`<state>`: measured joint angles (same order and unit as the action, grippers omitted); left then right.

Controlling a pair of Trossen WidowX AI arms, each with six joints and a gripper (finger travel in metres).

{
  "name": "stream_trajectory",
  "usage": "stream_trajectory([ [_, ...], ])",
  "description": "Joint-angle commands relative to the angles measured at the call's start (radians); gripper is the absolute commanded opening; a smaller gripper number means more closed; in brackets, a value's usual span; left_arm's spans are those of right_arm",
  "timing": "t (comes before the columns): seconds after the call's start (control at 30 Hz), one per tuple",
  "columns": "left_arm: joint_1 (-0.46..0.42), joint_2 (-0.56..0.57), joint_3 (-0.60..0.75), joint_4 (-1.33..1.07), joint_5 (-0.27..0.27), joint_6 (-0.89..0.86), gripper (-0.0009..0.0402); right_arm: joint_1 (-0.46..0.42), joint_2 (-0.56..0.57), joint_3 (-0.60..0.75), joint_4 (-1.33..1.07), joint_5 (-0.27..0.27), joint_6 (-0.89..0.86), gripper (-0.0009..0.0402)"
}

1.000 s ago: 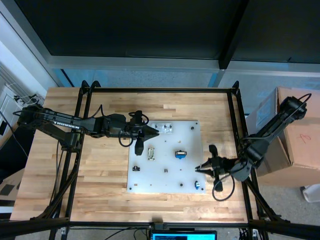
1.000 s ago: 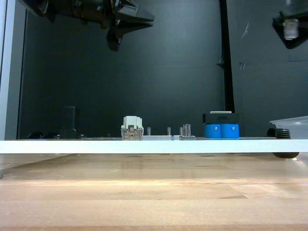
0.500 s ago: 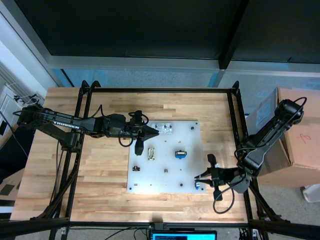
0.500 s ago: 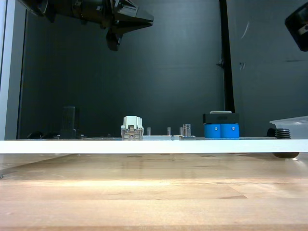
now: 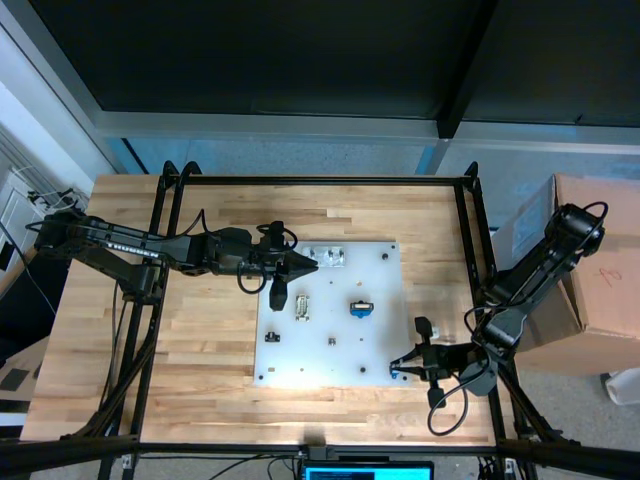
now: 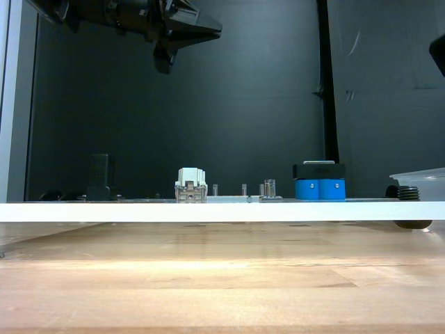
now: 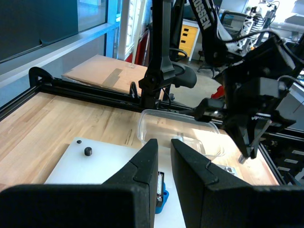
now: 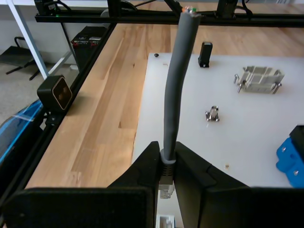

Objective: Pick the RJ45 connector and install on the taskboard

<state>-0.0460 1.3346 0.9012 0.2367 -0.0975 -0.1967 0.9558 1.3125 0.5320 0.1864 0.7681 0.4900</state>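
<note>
Right wrist view alone shows the RJ45 connector (image 8: 166, 183), clear plastic with a stiff grey cable (image 8: 172, 85), clamped in the right tool (image 8: 166, 159). In the high view it is held at the white taskboard's (image 5: 375, 270) 5 o'clock corner. The left tool (image 5: 308, 265), narrowly parted and empty, is seen at 10 o'clock.

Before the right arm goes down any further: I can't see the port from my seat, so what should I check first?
1. Grip on the part: ok. The right gripper is shut on the RJ45 connector, with its grey cable stub free.
2. Part seated: not ok. It is held clear of the port.
3. Lined up over the port: cannot tell from these views.
4. Left gripper out of the way: ok. It hangs open and empty over the taskboard's far left part, far from the right gripper.
5. Taskboard level on the table: ok.
</note>
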Motion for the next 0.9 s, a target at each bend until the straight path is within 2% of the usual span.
stream_trajectory([
  [0.03,0.0,0.001,0.001,0.001,0.0,0.0,0.0036,0.002,0.021,-0.022,0.042,0.004,-0.004,0.0],
  [0.2,0.0,0.001,0.001,0.0,0.001,0.0,0.0035,0.009,0.037,-0.029,0.042,0.029,-0.004,0.0],
  [0.9,0.0,0.001,0.001,0.001,0.0,0.0,0.0035,0.039,0.058,-0.068,0.08,0.026,0.003,0.0],
])
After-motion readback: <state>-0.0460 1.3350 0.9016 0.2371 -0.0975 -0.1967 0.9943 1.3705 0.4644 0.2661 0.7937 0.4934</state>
